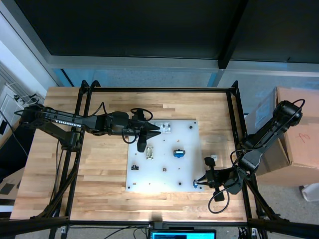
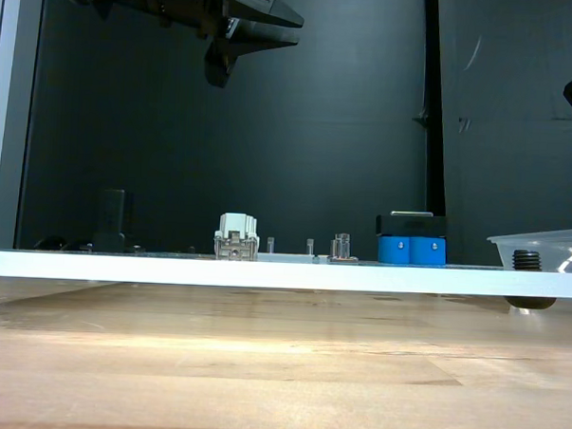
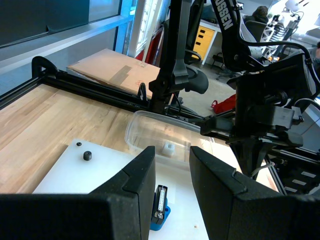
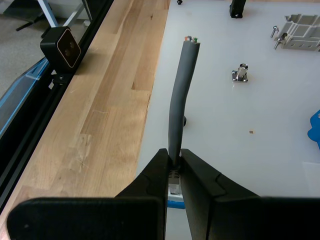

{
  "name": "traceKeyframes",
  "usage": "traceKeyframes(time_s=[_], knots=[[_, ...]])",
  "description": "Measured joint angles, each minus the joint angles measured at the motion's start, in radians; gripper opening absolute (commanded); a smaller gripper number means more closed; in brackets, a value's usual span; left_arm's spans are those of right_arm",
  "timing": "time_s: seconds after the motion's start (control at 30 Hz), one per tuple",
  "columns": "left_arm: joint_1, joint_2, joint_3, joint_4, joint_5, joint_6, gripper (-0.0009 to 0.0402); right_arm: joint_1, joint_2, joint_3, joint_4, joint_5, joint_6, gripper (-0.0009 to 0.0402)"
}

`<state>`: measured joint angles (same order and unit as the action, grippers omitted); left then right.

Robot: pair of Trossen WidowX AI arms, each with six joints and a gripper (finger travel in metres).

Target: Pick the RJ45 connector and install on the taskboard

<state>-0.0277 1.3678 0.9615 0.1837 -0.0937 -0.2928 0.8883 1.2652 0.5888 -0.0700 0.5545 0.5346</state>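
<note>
Wood bench carries one white board inside a black frame; nearest, at the board's near-right corner, the right tool is pinched narrow on the one RJ45 plug, held at the very tips, its one grey cable stub running out ahead over the board; a blue part shows just under the tool, and I cannot tell whether it is the seat or how close the plug sits to it.

Mid-board stand one pale housing and one blue connector, apart from each other; just off the right edge lies one clear tray with one small white piece in it; farther back the left tool hovers well above the board's far-left part, spread wide and holding nothing; beyond the bench, one cardboard box. Two arms, two tools.

Risks, as I judge them: the grip is shallow, so a push against the seat's mouth may pivot the plug between the pads; it would then go in tilted and jam part-way; the stiff stub gives leverage, so any brush against the board could twist the plug; a descent slightly off line would land it on the seat's rim; letting go before it is fully in could leave it loose.
</note>
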Motion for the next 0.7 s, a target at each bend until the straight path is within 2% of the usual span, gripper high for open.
traceKeyframes(time_s=[0.7], knots=[[0.0,0.0,0.0,0.0,0.0,0.0,0.009,0.001,0.0,-0.036,0.047,0.006,0.0,0.0]])
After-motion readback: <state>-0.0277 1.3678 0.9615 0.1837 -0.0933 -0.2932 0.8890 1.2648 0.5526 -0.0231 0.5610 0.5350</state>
